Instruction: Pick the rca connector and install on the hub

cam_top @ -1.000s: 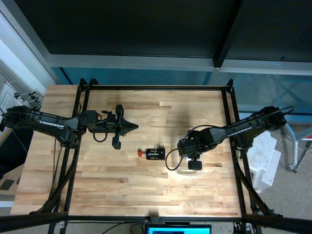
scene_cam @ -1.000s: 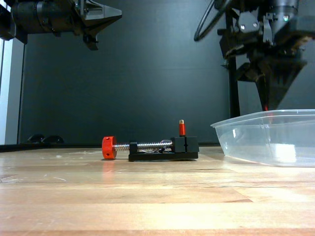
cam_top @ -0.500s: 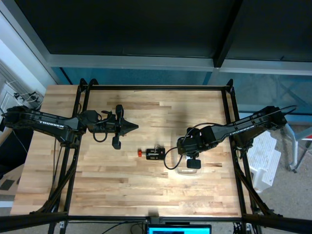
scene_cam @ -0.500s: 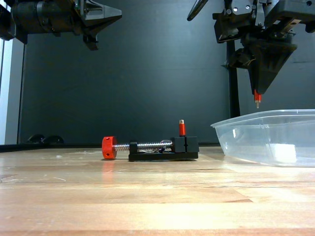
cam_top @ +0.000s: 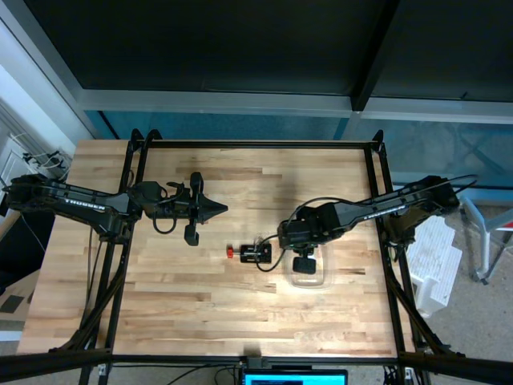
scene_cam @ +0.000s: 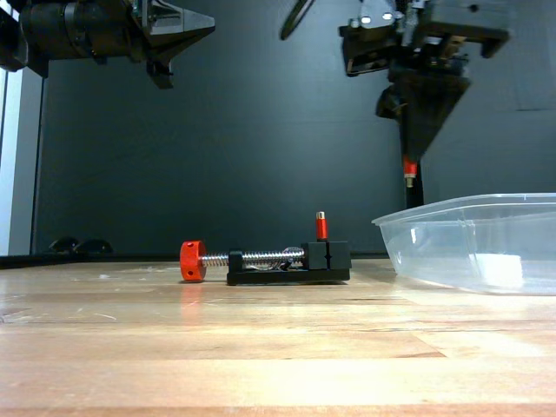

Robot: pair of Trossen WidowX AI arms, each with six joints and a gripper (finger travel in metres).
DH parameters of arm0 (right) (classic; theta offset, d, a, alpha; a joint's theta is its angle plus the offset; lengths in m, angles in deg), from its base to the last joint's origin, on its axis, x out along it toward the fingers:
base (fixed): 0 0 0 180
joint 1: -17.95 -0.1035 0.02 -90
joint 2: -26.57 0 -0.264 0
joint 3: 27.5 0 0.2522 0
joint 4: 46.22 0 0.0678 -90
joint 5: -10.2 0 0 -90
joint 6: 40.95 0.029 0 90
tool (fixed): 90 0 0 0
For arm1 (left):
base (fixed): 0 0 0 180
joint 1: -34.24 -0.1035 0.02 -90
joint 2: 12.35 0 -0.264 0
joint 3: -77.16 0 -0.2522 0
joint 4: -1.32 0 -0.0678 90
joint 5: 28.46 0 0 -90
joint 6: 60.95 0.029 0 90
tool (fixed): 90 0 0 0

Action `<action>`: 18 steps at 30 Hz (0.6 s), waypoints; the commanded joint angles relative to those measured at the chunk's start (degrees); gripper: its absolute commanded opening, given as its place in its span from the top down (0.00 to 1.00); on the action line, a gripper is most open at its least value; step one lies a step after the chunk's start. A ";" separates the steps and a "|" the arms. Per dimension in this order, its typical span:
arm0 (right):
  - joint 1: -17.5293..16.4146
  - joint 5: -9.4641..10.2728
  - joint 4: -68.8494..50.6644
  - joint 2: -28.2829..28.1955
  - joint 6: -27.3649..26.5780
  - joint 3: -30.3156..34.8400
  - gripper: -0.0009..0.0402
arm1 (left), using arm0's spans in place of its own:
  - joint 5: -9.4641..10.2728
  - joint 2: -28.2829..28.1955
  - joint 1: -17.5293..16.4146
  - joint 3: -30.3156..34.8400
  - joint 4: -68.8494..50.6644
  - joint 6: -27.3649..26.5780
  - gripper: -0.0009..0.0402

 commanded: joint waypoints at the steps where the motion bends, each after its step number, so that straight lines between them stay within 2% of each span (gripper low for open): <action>1: 0.59 0.11 -0.37 -2.62 -0.15 3.10 0.98 | -0.02 -0.02 0.00 0.00 0.02 0.00 0.98; 8: 1.29 0.11 -2.21 -8.70 -1.18 10.51 0.98 | -0.02 -0.02 0.00 0.00 0.02 0.00 0.98; 18: 1.99 0.11 -2.49 -14.47 -1.18 16.31 0.98 | -0.02 -0.02 0.00 0.00 0.02 0.00 0.98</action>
